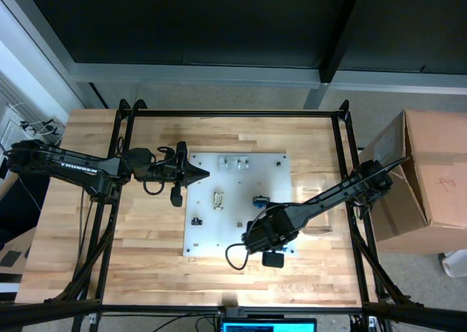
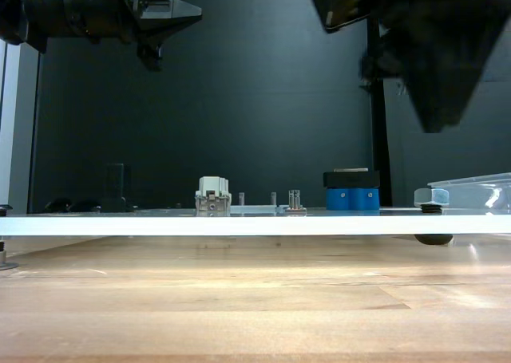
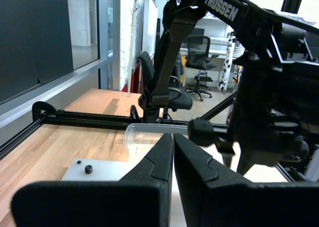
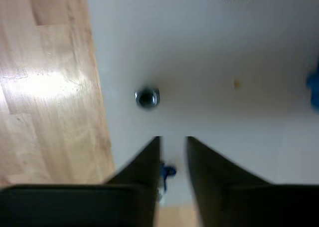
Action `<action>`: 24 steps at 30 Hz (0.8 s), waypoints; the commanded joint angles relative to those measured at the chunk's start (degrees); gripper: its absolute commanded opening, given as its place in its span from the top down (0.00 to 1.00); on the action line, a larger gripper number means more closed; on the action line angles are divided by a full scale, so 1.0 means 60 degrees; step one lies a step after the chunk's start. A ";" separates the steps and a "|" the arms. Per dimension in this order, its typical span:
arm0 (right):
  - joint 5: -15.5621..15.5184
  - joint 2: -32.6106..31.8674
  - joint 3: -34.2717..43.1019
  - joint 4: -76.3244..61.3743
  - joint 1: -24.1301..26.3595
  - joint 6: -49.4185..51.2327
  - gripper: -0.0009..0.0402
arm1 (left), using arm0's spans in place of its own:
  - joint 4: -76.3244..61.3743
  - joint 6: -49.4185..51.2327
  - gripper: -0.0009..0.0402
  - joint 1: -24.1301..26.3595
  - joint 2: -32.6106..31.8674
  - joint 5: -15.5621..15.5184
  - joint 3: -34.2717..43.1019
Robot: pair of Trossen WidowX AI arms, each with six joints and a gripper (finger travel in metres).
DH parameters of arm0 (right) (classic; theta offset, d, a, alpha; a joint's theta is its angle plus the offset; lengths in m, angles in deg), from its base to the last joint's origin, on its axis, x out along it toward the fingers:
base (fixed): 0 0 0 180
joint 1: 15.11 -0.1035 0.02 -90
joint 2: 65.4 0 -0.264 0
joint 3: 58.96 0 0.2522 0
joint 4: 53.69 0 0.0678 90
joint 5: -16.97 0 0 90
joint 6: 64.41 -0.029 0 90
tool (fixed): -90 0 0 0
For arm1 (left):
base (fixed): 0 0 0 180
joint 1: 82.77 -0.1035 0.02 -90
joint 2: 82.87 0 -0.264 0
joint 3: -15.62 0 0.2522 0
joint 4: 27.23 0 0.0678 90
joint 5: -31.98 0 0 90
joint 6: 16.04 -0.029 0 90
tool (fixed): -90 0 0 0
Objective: Pick the M12 nut and place it on its threads and fasten
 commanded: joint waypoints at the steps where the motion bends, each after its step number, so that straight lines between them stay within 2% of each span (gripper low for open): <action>1: 0.0036 -0.0171 -0.0007 0.0350 -0.0011 0.0994 0.95 | 0.0011 0.0000 0.98 -0.0004 -0.0004 0.0000 0.0000; 6: 0.0025 -0.0408 -0.0087 0.0656 -0.0011 0.2033 0.98 | 0.0011 -0.0004 0.98 0.0000 -0.0004 0.0000 0.0000; 24: -0.0058 -0.0408 -0.0699 0.1832 -0.0047 0.2018 0.98 | 0.0007 0.0000 0.98 0.0000 -0.0004 0.0000 0.0000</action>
